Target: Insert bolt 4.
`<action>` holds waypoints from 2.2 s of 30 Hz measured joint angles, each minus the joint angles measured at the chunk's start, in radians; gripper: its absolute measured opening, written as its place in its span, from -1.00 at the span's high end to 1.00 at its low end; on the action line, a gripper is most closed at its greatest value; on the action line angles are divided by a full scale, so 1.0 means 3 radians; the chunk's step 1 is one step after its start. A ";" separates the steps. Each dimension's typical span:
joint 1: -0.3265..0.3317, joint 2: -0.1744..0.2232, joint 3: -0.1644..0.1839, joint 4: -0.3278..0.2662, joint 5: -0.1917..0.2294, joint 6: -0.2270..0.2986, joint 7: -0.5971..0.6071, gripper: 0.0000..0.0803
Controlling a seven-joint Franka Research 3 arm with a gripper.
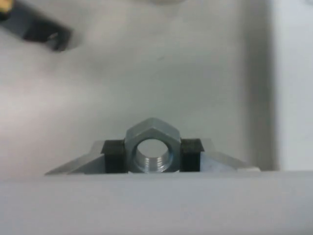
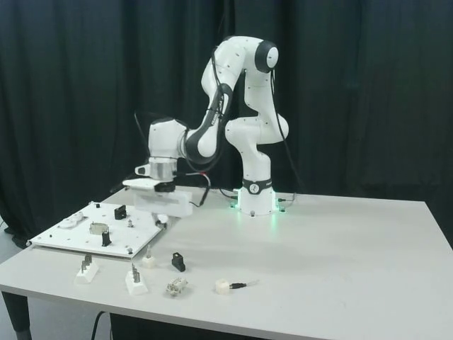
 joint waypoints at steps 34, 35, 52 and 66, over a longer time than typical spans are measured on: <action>-0.0192 -0.0110 -0.1163 0.0691 -0.0718 -0.0438 -0.0782 0.44; -0.0224 -0.0109 -0.1173 0.0703 -0.0718 -0.0449 -0.0832 0.44; -0.0815 -0.0052 -0.1161 0.0823 -0.0677 -0.0455 -0.1417 0.44; -0.1631 0.0381 -0.0688 0.1091 -0.0109 -0.0417 -0.2155 0.44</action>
